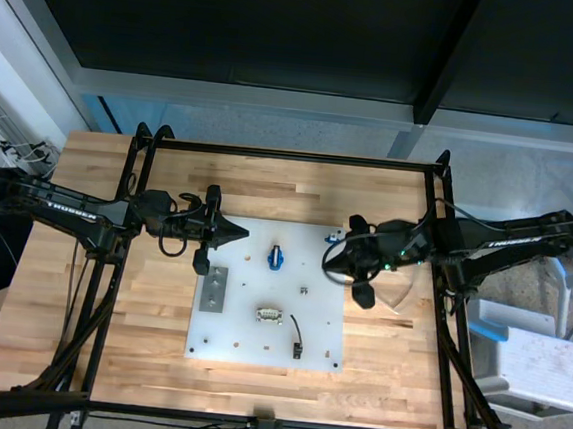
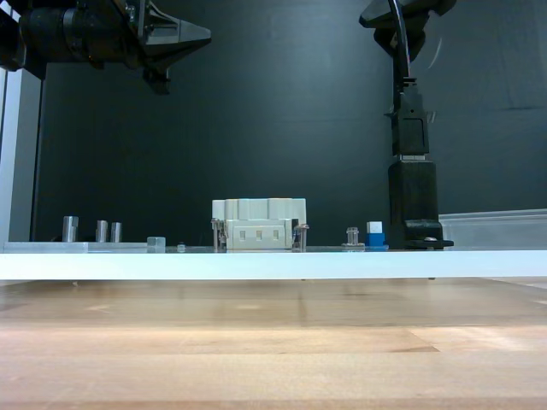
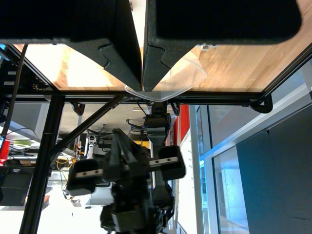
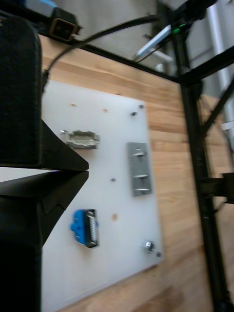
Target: Remove the USB connector from the USB hub and place in the container
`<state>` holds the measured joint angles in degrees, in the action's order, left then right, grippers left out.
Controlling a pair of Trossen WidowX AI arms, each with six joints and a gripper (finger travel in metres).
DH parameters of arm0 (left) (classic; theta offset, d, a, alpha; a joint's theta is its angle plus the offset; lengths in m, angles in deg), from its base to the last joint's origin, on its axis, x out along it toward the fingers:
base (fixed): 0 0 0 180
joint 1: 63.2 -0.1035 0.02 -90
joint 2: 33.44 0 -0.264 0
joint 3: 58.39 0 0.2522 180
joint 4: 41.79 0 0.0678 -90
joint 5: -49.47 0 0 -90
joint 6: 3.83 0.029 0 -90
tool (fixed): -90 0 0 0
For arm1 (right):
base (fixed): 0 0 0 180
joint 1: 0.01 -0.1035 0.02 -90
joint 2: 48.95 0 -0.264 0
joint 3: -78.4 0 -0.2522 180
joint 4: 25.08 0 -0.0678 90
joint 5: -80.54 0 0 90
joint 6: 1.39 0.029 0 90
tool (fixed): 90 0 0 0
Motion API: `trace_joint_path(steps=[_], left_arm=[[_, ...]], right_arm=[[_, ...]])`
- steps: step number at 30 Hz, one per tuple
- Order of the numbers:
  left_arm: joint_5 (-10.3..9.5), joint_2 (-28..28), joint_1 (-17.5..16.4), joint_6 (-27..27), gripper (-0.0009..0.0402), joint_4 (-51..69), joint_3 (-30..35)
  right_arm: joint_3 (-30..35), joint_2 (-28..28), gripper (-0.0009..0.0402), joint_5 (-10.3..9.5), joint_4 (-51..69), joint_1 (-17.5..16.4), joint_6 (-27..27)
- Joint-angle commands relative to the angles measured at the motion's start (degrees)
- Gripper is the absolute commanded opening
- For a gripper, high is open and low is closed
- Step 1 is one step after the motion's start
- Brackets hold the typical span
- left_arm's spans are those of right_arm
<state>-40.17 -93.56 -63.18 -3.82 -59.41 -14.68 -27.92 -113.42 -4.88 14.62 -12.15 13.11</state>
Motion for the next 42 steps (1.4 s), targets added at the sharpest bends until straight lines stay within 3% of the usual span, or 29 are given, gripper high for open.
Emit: trace_joint_path(steps=[1,6,17,21,26,33,42], left_arm=[[0.02,0.00,0.00,0.00,0.0001,0.00,0.00],[0.02,0.00,0.00,0.00,0.0001,0.02,0.00],[0.00,0.00,0.00,0.00,0.0001,0.02,0.00],[0.00,0.00,0.00,0.00,0.0001,0.00,0.00],[0.02,0.00,-0.02,0.00,0.0001,0.00,0.00],[0.00,0.00,0.00,0.00,0.0001,0.02,0.00],[0.00,0.00,0.00,0.00,0.0001,0.00,0.00]], right_arm=[[3.89,-2.54,0.0000,2.78,5.84,-3.17,2.80],[10.45,-7.65,0.0000,6.56,15.21,-8.15,6.99],[18.71,-16.00,0.0000,8.44,24.11,-15.15,15.72],[20.33,-18.43,0.0000,10.97,27.39,-17.99,18.60],[20.48,-20.85,0.0004,10.95,27.54,-20.74,21.46],[20.48,-24.11,0.0043,12.20,26.97,-22.60,25.53],[21.14,-28.30,0.0128,12.46,24.15,-23.17,25.27]])
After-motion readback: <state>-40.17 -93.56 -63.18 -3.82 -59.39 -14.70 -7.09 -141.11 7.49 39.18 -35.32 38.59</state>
